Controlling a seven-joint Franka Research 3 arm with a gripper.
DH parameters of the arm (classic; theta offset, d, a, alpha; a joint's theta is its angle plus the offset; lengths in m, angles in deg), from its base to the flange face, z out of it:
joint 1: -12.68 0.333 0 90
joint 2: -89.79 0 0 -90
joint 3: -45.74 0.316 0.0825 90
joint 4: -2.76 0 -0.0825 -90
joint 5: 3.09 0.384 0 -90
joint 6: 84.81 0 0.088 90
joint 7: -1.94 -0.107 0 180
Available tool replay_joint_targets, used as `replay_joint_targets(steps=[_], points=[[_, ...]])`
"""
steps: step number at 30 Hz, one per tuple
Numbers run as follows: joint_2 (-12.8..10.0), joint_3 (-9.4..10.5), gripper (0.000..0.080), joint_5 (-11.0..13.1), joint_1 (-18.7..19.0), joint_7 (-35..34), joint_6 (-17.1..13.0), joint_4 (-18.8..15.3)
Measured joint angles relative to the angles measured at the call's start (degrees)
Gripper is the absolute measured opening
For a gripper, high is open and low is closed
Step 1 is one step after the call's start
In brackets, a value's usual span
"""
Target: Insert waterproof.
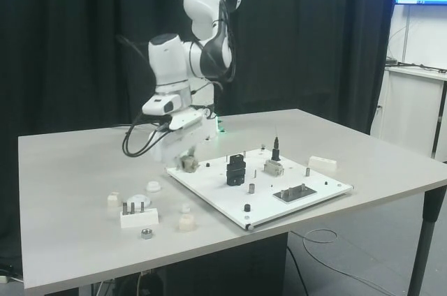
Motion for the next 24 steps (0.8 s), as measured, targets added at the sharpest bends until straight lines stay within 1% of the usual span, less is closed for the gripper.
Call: replay_joint_targets(steps=[8, 15, 20, 24], points=[[3.61, -0.49, 0.0314, -3.57, 3.16, -9.10, 4.61, -0.01], [6.63, -0.71, 0.0314, -7.77, 6.21, -16.91, 8.36, -0.02], [8.44, -0.73, 0.0314, -10.48, 8.30, -21.38, 10.79, -0.06], [9.68, -0.74, 0.0314, -11.97, 9.87, -24.53, 12.37, -0.30]])
